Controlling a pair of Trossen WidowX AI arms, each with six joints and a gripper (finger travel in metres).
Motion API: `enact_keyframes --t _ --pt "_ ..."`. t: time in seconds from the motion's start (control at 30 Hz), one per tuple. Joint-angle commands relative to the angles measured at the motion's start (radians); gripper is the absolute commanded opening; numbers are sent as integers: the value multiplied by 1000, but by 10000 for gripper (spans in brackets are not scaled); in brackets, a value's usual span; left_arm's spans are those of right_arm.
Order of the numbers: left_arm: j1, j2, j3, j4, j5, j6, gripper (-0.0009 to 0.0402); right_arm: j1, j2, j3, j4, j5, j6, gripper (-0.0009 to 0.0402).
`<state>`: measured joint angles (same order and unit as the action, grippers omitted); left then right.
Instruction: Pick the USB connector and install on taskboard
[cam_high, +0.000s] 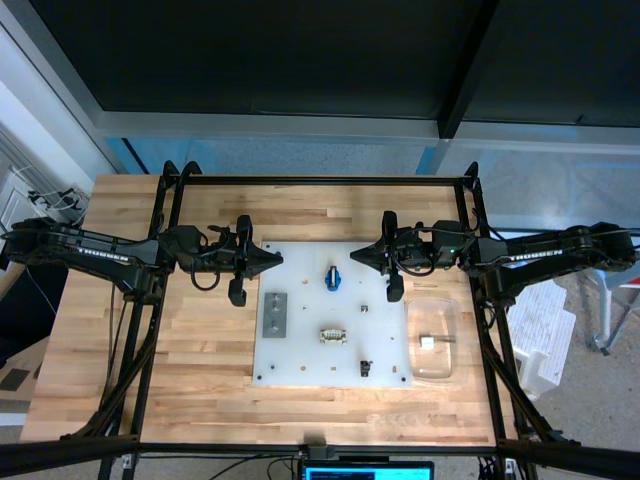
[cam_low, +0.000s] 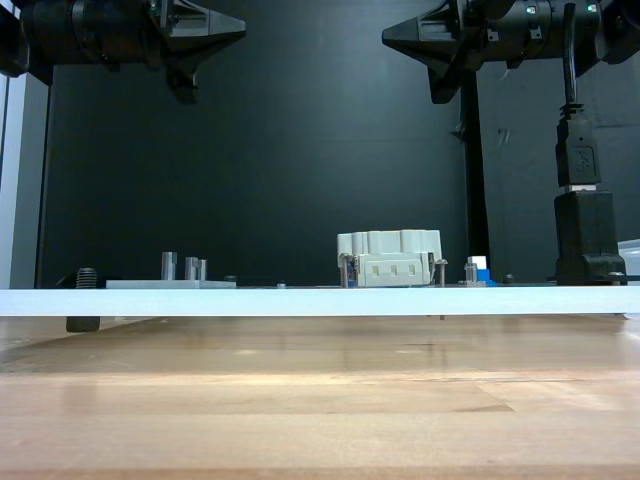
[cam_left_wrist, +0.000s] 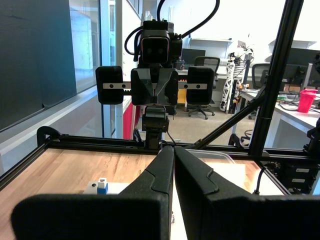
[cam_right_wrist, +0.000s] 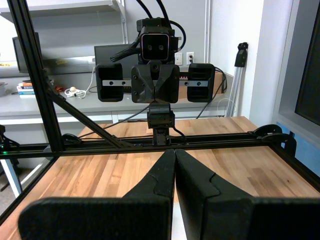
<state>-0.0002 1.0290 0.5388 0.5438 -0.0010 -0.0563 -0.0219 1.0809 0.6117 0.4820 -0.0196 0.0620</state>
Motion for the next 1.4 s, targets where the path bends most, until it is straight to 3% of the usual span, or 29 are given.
enact_keyframes --t 0.03,1.4 --pt "0 0 0 0 0 0 0 0 1 0 0 0 0 0" --pt "0 0 0 0 0 0 0 0 1 0 -19 0 0 0"
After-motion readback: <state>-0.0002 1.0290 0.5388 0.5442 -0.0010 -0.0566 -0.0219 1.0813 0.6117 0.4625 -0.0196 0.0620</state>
